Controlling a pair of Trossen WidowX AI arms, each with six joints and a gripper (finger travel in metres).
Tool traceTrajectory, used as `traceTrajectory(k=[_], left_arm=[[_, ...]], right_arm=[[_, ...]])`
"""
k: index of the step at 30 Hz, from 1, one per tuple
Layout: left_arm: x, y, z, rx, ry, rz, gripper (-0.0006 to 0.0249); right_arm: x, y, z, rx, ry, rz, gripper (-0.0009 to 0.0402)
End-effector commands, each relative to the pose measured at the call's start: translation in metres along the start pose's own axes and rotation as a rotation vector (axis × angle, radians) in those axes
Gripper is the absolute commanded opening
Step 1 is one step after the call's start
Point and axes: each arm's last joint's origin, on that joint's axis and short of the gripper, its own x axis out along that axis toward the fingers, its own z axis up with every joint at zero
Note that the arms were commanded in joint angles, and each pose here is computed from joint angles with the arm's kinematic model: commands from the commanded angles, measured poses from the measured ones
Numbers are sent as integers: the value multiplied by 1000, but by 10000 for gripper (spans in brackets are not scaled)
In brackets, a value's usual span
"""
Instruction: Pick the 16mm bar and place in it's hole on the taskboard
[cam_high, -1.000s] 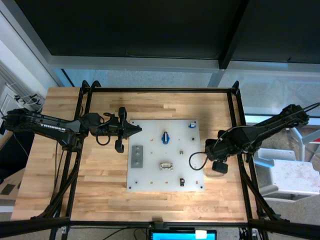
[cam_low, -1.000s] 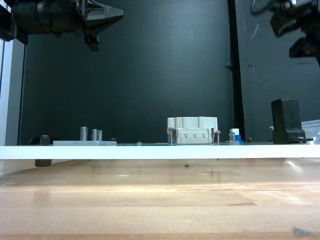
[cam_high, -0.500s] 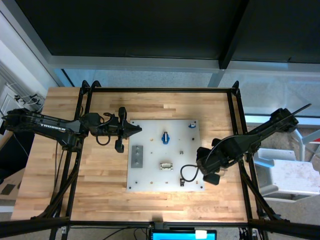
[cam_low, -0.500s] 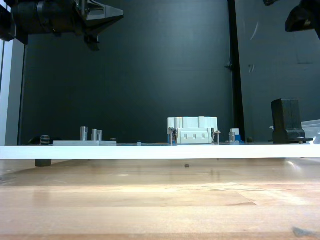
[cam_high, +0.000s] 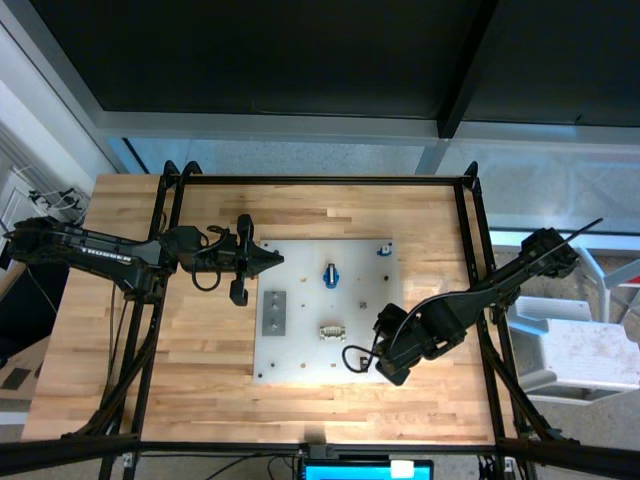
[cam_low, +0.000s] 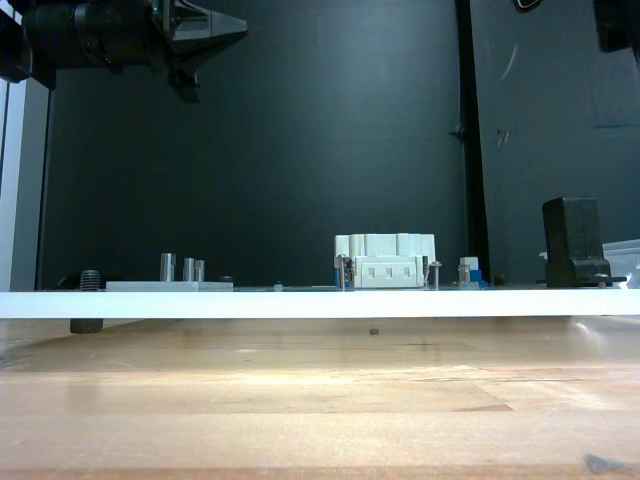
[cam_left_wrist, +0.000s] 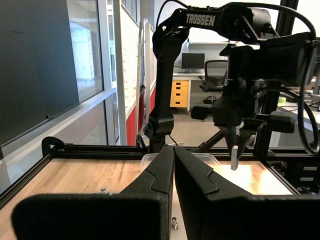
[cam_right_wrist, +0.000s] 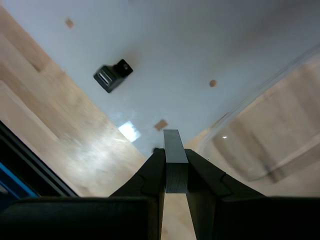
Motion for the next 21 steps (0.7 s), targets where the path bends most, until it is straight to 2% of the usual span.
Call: traceTrajectory(k=[1, 5, 9, 21], left_arm=[[0, 0, 0, 0, 0, 0, 0], [0, 0, 0, 0, 1, 0, 0], [0, 0, 0, 0, 1, 0, 0], [0, 0, 0, 0, 1, 0, 0]], right_arm=[[4, 2, -1, 98, 30, 1, 0], [9, 5, -2, 180, 98, 1, 0], [12, 6, -2, 328, 101, -20, 0], [28, 16, -11, 505, 73, -79, 0]])
